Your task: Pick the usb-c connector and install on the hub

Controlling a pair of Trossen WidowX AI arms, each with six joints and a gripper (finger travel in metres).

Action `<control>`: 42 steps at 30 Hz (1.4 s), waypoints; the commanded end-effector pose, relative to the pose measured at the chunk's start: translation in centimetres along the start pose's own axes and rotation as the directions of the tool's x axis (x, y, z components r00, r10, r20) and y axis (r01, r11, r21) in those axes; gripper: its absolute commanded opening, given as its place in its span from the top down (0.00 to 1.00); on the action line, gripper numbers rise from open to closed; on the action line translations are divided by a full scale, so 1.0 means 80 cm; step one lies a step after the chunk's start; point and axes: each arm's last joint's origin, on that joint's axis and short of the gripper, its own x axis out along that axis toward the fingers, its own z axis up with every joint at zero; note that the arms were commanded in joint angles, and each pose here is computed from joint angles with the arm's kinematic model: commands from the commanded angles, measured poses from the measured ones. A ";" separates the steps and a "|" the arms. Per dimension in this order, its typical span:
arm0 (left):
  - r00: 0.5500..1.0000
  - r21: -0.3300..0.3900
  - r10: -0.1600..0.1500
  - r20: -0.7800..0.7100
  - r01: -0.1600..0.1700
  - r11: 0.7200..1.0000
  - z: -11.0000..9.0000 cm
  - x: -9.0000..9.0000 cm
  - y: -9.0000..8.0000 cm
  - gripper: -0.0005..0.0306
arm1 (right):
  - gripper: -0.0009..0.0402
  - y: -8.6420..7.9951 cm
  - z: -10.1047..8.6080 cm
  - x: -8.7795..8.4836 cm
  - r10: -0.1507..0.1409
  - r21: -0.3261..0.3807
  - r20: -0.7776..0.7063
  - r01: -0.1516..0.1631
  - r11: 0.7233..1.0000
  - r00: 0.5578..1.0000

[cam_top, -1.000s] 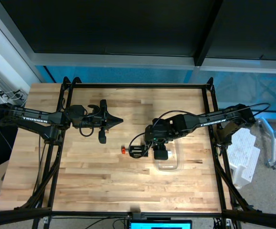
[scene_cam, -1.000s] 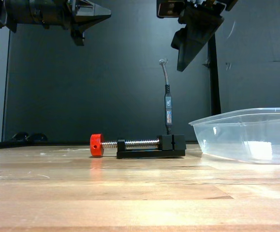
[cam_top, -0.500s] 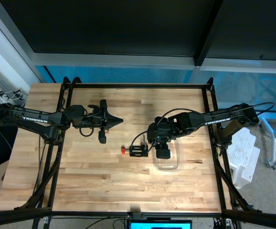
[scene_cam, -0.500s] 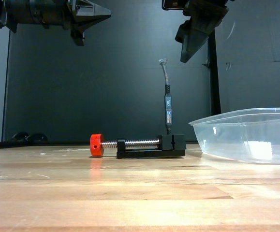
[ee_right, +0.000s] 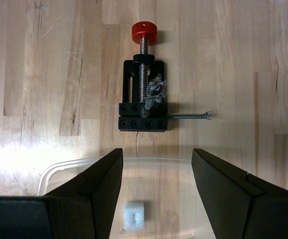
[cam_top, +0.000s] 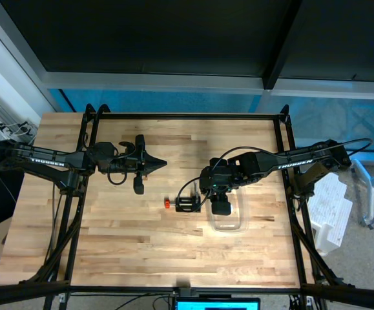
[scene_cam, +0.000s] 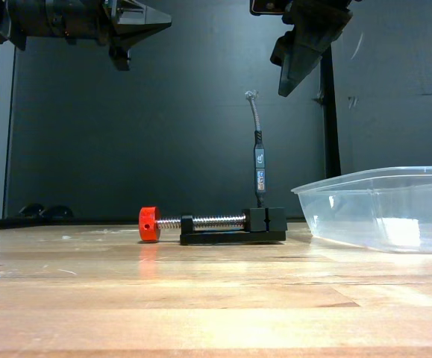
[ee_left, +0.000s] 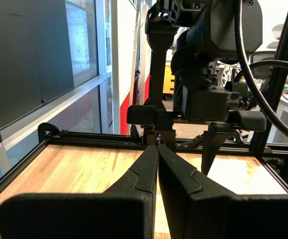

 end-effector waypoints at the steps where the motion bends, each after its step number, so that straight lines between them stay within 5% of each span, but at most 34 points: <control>1: 1.000 0.000 0.000 0.000 0.000 1.000 0.000 0.000 0.000 0.98 | 0.51 0.000 0.000 0.000 0.000 0.000 0.000 0.000 1.000 1.000; 32: 1.000 0.000 0.000 0.000 0.000 1.000 0.000 0.000 0.000 0.98 | 0.51 0.000 0.001 -0.002 0.001 0.001 0.012 -0.001 1.000 1.000; 42: 1.000 0.000 0.000 0.000 0.000 1.000 0.000 0.000 0.000 0.98 | 0.61 -0.019 -0.022 -0.042 0.001 0.042 0.289 -0.014 0.999 0.957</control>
